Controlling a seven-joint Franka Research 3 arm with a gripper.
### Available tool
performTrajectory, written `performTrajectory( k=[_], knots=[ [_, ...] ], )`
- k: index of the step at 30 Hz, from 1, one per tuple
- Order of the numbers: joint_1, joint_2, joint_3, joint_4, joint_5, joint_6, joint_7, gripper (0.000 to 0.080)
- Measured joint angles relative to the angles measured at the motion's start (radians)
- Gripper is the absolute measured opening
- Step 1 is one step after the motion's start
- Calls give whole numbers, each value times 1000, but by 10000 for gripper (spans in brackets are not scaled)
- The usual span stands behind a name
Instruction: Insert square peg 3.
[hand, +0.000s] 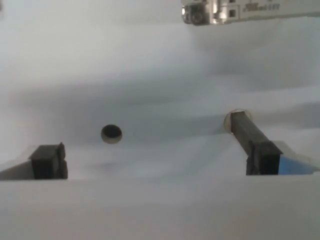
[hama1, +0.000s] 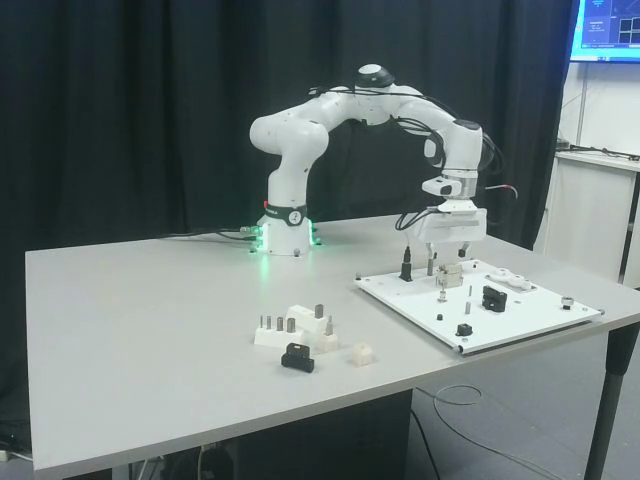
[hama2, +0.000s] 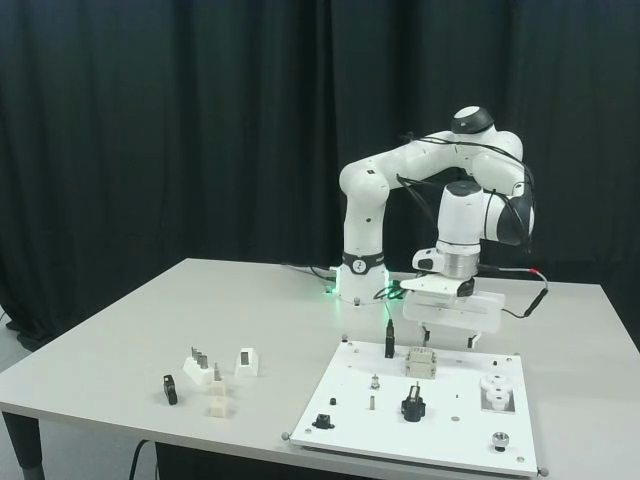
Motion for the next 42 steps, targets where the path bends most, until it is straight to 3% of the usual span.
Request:
performTrajectory(
  k=[24,34,39,42],
  knots=[
    [-19,0,7,15,-1,-6,15,800],
    [-34,0,45,16,8,-9,15,800],
    [-35,-4,41,19,12,-13,20,800],
    [-33,-12,13,42,16,-35,25,800]
  ],
)
